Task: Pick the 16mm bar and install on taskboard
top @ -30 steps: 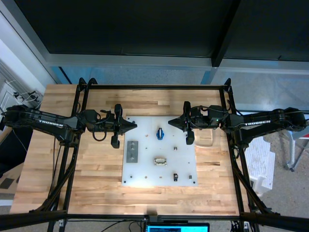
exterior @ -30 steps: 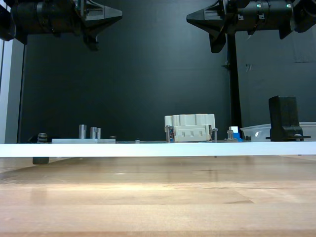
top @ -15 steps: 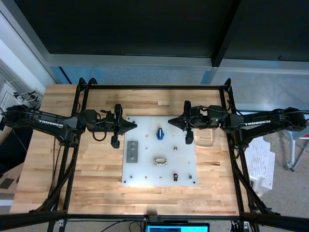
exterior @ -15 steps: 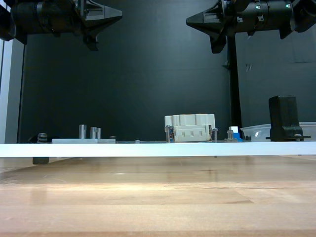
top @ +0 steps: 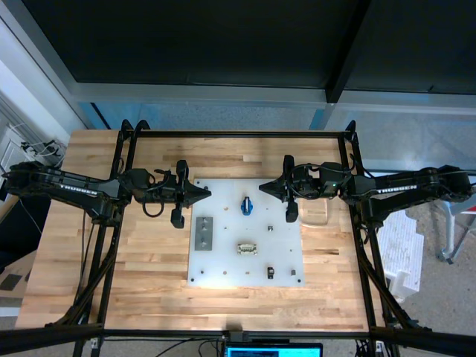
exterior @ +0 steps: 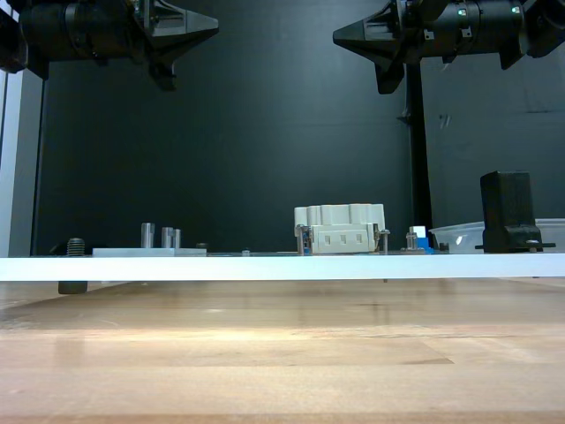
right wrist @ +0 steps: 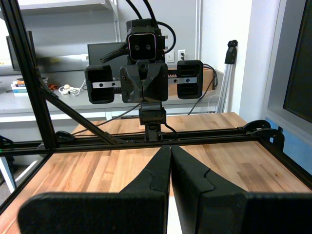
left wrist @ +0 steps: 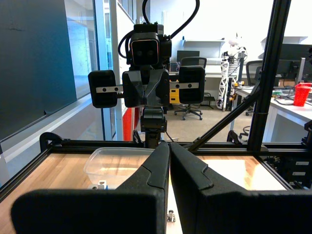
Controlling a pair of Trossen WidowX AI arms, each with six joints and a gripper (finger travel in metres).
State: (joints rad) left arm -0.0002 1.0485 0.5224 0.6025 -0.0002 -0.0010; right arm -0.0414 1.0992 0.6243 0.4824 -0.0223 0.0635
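Observation:
The white taskboard (top: 223, 260) lies flat in the middle of the table, carrying a grey metal block (top: 203, 232), a blue knob (top: 247, 204) and a beige connector (top: 247, 248). I cannot make out the 16mm bar in any view. My left gripper (top: 209, 192) hovers high over the board's far left corner, shut and holding nothing (left wrist: 169, 146). My right gripper (top: 262, 187) hovers at the same height over the board's far edge near the knob, facing the left one, also shut and holding nothing (right wrist: 170, 148).
A clear plastic tray (top: 316, 214) sits just off the board's far right edge. On the board stand short metal pegs (exterior: 159, 236) and a tall black block (exterior: 508, 212). A black frame (top: 238, 134) rings the table.

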